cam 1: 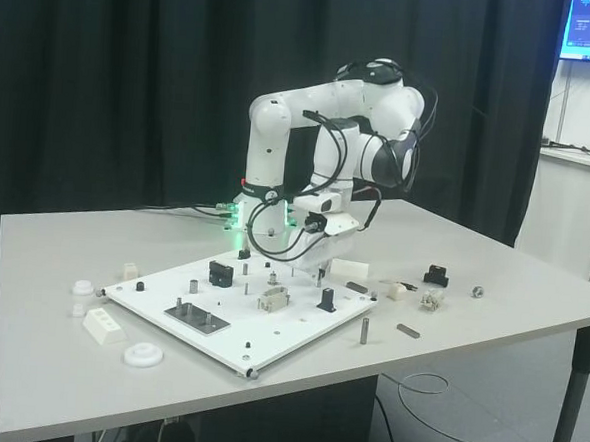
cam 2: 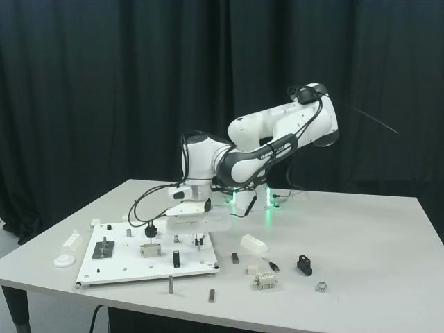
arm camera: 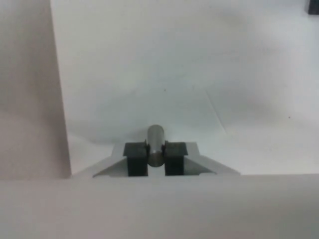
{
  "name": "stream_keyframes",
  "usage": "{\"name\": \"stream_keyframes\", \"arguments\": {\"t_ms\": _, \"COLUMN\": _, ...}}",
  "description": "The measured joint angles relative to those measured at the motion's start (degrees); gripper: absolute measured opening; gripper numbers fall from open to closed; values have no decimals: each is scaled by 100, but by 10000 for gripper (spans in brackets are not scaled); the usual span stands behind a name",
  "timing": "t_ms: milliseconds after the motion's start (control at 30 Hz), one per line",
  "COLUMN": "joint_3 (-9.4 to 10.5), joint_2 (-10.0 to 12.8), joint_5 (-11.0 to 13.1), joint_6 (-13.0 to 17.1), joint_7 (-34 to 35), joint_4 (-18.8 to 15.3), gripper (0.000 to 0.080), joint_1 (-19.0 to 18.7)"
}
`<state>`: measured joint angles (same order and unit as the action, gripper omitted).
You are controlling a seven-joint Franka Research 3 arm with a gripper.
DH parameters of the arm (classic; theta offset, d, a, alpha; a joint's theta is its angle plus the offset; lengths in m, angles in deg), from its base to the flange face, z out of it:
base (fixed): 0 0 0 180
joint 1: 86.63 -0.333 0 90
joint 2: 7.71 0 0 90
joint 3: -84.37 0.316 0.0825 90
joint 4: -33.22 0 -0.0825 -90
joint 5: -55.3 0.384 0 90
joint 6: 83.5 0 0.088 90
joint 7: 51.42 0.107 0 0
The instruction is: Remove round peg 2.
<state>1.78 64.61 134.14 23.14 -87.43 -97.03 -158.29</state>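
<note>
Close to the wrist lens, the claw (arm camera: 155,164) had its two black fingers (arm camera: 135,158) clamped on the grey round peg (arm camera: 155,143) — the peg stood between them, its rounded end poking out over the white board (arm camera: 164,64). From the first room view, the white arm (cam 1: 326,123) reached down at centre frame, claw low over the board's far edge (cam 1: 302,267) — loose parts lay scattered on the grey surface (cam 1: 492,283) at lower right.
</note>
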Motion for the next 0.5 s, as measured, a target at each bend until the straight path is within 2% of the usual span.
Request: {"name": "stream_keyframes", "arguments": {"t_ms": 500, "joint_3": -565, "joint_2": -3, "joint_5": -305, "joint_6": -423, "joint_7": 106, "joint_4": 12, "gripper": 69, "joint_1": -204}}
